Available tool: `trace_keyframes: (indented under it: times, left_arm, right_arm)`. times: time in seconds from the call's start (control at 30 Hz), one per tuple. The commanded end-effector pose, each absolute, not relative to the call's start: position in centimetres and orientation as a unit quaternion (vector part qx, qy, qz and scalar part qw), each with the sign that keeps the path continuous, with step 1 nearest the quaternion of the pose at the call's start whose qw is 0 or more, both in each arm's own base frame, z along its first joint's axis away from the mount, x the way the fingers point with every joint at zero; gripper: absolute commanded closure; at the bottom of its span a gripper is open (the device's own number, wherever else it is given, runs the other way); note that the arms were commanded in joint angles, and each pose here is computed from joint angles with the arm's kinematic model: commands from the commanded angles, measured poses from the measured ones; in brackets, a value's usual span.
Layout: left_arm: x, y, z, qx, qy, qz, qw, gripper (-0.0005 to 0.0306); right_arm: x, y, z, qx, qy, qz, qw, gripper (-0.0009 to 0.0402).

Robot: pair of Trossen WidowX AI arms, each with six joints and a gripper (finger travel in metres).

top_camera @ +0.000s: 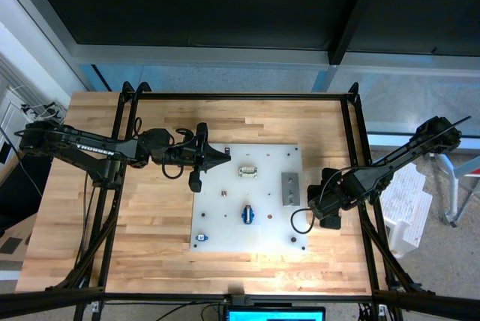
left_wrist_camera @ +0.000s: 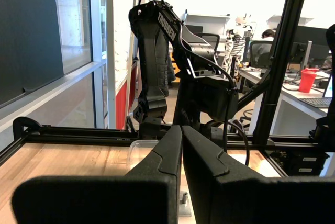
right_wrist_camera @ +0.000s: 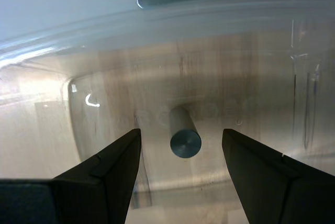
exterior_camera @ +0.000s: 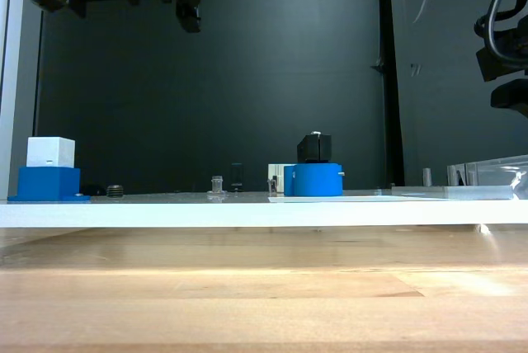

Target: Pick the 16mm cylinder and install on the taskboard

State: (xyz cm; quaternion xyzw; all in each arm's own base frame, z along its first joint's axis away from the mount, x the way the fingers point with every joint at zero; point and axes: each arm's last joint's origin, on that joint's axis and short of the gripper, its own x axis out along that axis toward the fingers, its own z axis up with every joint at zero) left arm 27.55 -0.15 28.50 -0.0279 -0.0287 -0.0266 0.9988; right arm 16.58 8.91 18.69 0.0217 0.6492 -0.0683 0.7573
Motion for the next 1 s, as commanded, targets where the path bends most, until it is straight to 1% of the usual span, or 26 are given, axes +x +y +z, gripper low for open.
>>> trace_keyframes:
  times: [0.03,0.3,0.47,0.8,1.0]
  left_arm:
    - [27.56,-0.15,28.50,-0.0277,-0.0287,-0.0268,0.99884,0.0300]
    - [27.56,-0.14,28.50,-0.0277,-0.0287,-0.0266,0.99885,0.0300]
    - [27.56,-0.15,28.50,-0.0277,-0.0287,-0.0268,0.99884,0.0300]
    - [27.56,-0.15,28.50,-0.0277,-0.0287,-0.0268,0.99884,0.0300]
    - [27.56,-0.15,28.50,-0.0279,-0.0287,-0.0268,0.99884,0.0300]
  right_arm:
    - [16.5,8.9,18.4,0.022,0.648,-0.067,0.759,0.0186]
    - [16.4,8.7,17.6,0.026,0.645,-0.068,0.761,0.0192]
    - [16.4,8.7,17.5,0.026,0.645,-0.069,0.761,0.0200]
    - [16.4,8.6,17.2,0.027,0.642,-0.066,0.763,0.0223]
    - [16.4,8.6,17.2,0.026,0.642,-0.066,0.763,0.0246]
